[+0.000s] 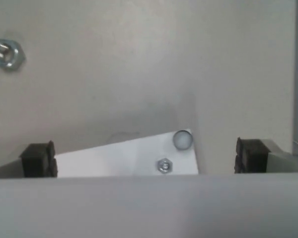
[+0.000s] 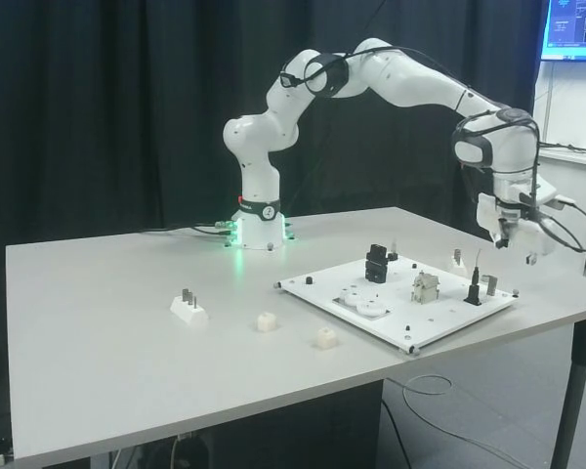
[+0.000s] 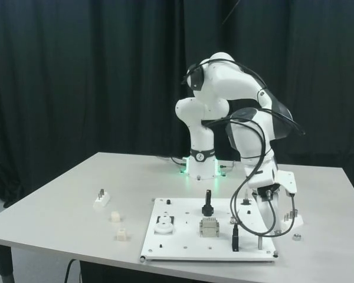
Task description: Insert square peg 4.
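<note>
Gripper (image 1: 144, 158): fingers spread wide, holding nothing, hovering over the white board's corner (image 1: 186, 161).
Tip: locate the peg before descending.

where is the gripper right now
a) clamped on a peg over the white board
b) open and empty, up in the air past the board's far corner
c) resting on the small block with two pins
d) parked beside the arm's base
b: the gripper has its black fingertips spread with nothing between them, and the first room view shows it hanging above the grey table beyond the white board.
</note>
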